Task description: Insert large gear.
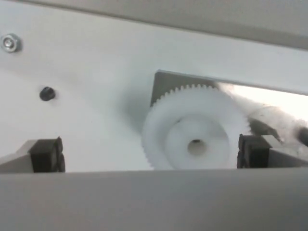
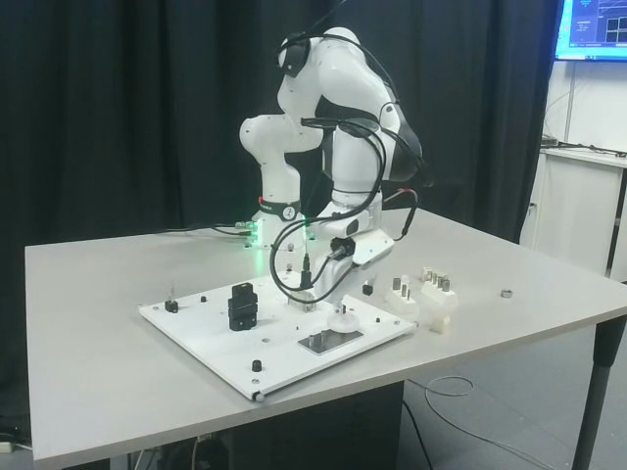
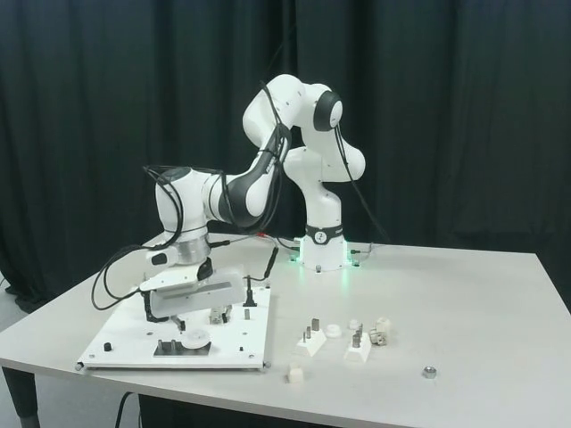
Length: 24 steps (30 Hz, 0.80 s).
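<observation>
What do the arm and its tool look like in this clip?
White, rounded, jointed arm with black bands at joints, loose black cables looping along it, green light at its base. The tool has grey fingers with black pads.

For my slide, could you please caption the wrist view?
Open end effector poised over the large white gear on the white board.

We see the large gear (image 1: 195,132) as matt white plastic with fine teeth, the white board (image 1: 91,62) smooth, its grey plate (image 1: 163,82) dull metal, the fingertips (image 1: 45,155) black rubbery pads.
</observation>
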Tool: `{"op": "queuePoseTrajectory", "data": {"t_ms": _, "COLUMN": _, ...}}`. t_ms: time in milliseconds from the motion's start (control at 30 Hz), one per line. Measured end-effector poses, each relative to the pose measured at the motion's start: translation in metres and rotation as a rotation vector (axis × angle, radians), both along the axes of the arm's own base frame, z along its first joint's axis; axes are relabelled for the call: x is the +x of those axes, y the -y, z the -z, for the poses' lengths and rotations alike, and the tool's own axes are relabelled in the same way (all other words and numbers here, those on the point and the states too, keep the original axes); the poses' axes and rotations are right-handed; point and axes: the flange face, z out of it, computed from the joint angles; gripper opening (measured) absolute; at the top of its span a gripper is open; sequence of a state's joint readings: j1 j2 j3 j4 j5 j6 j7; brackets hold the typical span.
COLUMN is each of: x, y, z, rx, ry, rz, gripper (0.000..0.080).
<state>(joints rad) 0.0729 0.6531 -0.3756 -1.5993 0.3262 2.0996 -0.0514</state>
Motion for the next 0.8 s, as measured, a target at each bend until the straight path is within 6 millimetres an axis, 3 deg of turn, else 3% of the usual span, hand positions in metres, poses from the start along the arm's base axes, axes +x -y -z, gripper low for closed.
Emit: {"op": "queuePoseTrajectory", "data": {"t_ms": 800, "x": -0.007, "y": -0.014, "z": 0.014, "rx": -0.020, "ry": -0.033, "rz": -0.010, "gripper": 0.0800}}
